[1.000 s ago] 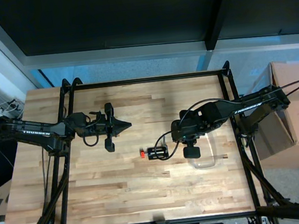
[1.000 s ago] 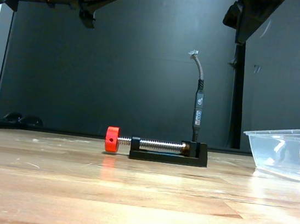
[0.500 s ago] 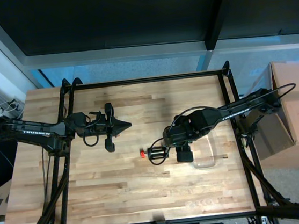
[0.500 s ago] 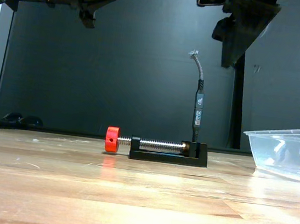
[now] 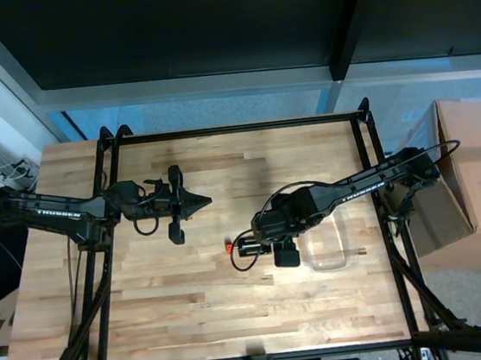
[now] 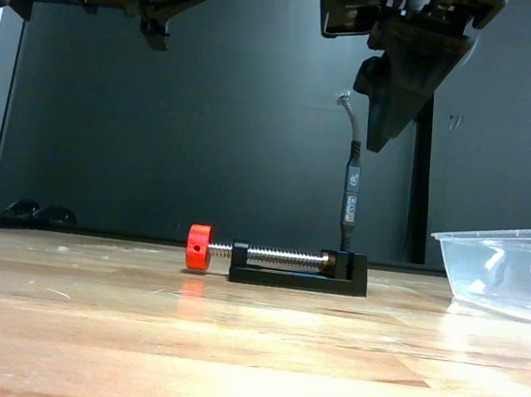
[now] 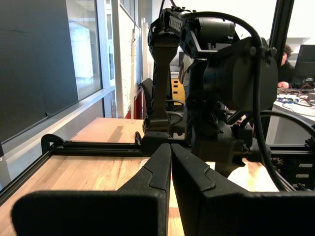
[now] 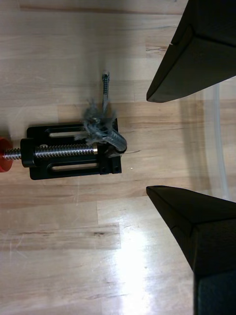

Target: Remove the USB-C connector from the USB-C receptacle and place in the container

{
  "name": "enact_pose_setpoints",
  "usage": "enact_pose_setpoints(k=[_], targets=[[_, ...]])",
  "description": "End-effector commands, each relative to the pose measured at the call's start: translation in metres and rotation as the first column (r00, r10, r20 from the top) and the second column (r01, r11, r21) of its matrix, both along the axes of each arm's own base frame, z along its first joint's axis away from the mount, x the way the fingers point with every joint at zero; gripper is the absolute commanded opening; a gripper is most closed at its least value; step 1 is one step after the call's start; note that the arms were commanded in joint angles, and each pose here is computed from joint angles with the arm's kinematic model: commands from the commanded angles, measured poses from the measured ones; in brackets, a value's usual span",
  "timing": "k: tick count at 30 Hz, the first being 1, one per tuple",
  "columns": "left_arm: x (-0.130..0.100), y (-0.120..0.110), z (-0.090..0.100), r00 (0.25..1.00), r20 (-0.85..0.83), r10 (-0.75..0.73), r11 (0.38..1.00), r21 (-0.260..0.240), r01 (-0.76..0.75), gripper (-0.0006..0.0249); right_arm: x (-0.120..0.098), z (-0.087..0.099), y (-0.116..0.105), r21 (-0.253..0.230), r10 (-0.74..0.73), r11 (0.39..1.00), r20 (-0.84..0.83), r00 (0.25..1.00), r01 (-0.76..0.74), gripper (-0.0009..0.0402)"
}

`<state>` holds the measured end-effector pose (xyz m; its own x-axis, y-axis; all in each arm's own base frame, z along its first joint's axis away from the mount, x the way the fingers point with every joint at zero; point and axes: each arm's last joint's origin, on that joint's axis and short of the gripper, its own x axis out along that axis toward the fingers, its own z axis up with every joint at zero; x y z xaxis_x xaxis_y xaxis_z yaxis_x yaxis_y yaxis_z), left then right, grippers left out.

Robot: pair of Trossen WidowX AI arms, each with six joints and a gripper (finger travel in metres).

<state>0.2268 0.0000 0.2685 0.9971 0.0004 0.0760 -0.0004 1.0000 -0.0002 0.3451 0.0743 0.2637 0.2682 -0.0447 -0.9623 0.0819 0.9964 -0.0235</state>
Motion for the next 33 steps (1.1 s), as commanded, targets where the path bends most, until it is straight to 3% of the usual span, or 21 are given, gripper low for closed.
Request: enact_pose_setpoints(k=[1,13,25,33], targets=[[0.000,0.000,0.000,1.000,0.000,0.000,1.000,0.000,0.000,0.0000,0.002,-0.002,0.001,0.000,0.002,1.000,0.007,1.000,-0.002,0.0236],[0.000,0.000,0.000,1.000,0.000,0.000,1.000,0.000,0.000,0.0000,0.003,-0.003,0.001,-0.001,0.002,1.000,0.007,1.000,-0.002,0.0236],[0.000,0.000,0.000,1.000,0.000,0.000,1.000,0.000,0.000,0.0000,0.010,-0.021,0.003,0.008,0.008,1.000,-0.047,0.999,-0.007,0.0235],[0.000,0.000,0.000,1.000,0.000,0.000,1.000,0.000,0.000,0.0000,0.015,-0.039,0.007,0.001,0.006,1.000,-0.084,0.996,-0.006,0.0183]])
